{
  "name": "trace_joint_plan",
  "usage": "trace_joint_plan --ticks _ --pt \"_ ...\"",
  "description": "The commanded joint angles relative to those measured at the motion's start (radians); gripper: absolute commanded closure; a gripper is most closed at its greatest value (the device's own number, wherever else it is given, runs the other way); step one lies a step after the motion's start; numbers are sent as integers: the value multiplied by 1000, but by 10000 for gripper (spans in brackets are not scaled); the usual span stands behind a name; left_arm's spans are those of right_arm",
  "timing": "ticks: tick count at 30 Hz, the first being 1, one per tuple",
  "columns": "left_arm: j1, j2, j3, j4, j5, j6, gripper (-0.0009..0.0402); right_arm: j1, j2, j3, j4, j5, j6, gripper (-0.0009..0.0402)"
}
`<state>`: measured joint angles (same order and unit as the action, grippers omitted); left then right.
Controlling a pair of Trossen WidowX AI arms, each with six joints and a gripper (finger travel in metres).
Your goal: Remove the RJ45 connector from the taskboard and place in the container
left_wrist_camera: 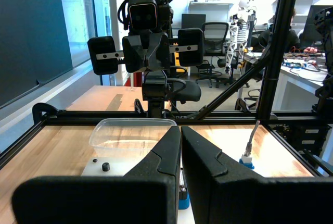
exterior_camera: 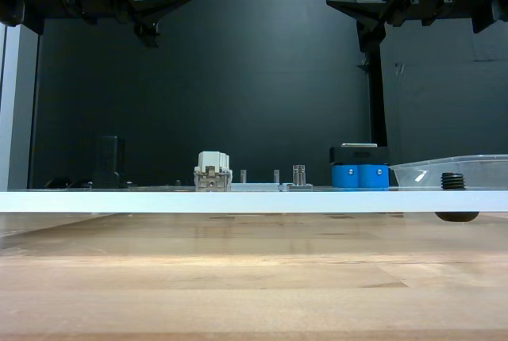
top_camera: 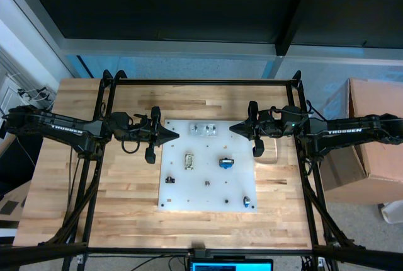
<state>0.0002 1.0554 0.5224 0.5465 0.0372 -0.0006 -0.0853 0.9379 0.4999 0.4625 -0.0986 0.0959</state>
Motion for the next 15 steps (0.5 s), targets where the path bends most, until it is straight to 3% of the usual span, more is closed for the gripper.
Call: trace_joint_plan --ticks 1,15 --pt "0 0 0 0 0 0 393 1 0 0 0 0 0 393" --pt "0 0 0 0 0 0 393 9 0 29 -53 1 22 394"
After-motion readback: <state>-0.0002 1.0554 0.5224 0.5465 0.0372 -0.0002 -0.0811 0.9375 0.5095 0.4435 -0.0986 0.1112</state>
